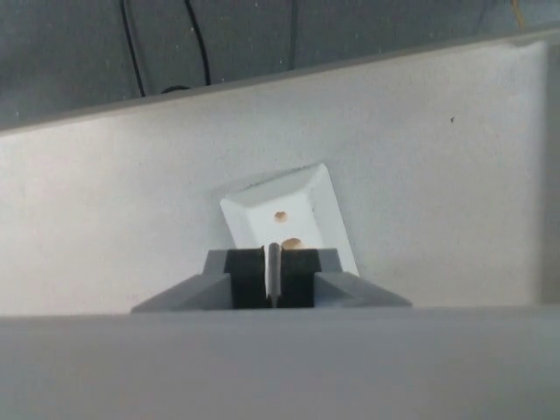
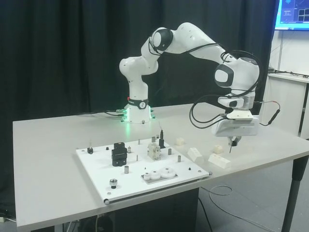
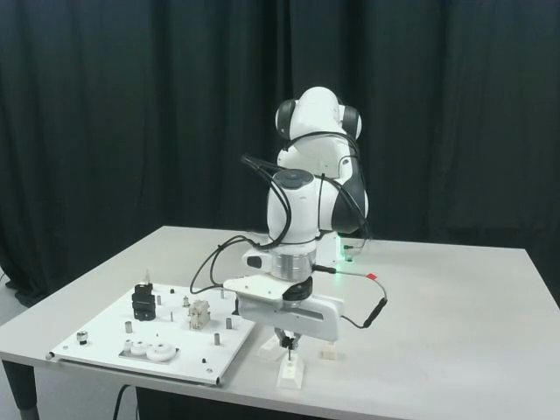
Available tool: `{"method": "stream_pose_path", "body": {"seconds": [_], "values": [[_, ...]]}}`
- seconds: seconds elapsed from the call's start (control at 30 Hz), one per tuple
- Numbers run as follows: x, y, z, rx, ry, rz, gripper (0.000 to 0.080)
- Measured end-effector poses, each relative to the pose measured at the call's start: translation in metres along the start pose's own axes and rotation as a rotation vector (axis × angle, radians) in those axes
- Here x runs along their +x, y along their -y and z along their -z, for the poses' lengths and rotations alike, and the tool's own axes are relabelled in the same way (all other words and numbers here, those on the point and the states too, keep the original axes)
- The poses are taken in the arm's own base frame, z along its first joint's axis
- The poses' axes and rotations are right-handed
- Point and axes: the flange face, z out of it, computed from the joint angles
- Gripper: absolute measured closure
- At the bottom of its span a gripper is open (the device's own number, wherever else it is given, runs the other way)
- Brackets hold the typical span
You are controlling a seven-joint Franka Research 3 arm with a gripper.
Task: Insert round peg 1.
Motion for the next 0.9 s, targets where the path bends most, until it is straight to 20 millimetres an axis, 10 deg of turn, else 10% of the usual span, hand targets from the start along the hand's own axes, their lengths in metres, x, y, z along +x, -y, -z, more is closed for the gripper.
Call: {"method": "stream_pose_path", "body": {"seconds": [0.9], "values": [[-0.0018,0.0019,0.0022,0.0,-0.01,0.008,0.0771]]}}
